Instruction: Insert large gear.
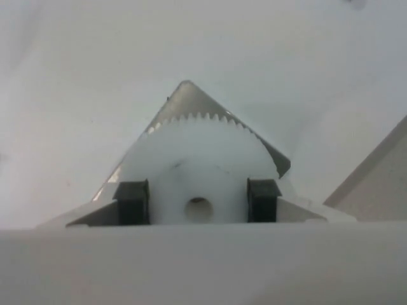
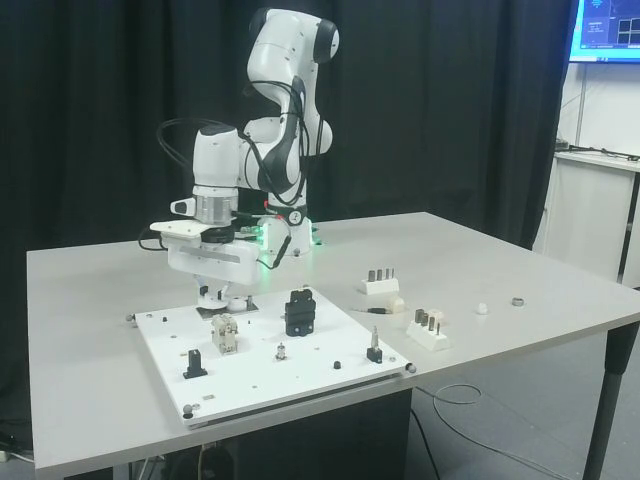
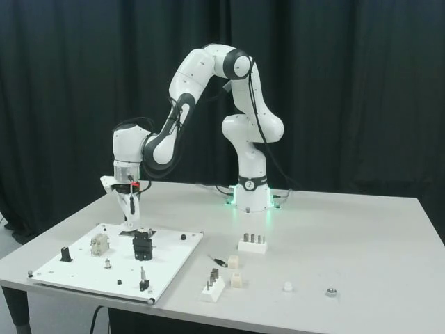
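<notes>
Fingers (image 1: pixel 198 200) came first in the wrist view: two black pads pinched the large gear (image 1: pixel 200 168) by its raised white hub, one pad on each side of the centre hole. That hold likely left the hole free for a peg and kept the toothed rim out beyond the pads, where it would not foul them. Under the gear lay a grey, wedge-shaped plate (image 1: pixel 191 101), with white surface all around it.

From the first room view, the white arm (image 2: pixel 285 90) reached down to the far edge of the white board (image 2: pixel 300 375) on the grey desk (image 2: pixel 470 260). The fingers (image 2: pixel 222 296) hung just above the board, behind a black block (image 2: pixel 298 313). The gear itself was too small to pick out there. Two white peg holders (image 2: pixel 381 284) stood on the desk beside the board, well away from the fingers.

In the second room view, the fingers (image 3: pixel 130 221) pointed straight down at the board's (image 3: pixel 83 275) back edge, beside the black block (image 3: pixel 142 246). Such an upright pose suited a straight downward push, I judged, though whether the gear had met its peg could not be told.
</notes>
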Controlling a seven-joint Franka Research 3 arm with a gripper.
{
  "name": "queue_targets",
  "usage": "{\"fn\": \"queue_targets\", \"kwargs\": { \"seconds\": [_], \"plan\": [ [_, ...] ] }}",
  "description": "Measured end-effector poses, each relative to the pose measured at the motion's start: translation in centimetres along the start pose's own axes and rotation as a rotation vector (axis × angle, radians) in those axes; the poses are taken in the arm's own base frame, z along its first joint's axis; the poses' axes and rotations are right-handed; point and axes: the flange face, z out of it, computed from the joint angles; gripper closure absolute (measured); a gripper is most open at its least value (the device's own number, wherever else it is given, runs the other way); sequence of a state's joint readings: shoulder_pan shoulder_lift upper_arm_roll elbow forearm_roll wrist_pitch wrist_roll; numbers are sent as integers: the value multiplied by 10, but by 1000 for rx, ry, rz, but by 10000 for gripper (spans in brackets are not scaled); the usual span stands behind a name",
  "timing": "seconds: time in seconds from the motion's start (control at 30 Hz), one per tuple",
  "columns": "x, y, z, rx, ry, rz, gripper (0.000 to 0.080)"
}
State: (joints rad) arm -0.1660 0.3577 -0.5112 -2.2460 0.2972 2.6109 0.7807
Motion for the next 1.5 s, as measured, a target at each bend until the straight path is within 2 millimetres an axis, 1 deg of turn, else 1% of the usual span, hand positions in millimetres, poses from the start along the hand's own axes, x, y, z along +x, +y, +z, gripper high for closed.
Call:
{"fn": "queue_targets", "kwargs": {
  "seconds": [0.5, 1.5],
  "plan": [
    [3, 3, 1, 17, -16, 48, 473],
    [3, 1, 1, 11, -21, -1, 473]
  ]
}}
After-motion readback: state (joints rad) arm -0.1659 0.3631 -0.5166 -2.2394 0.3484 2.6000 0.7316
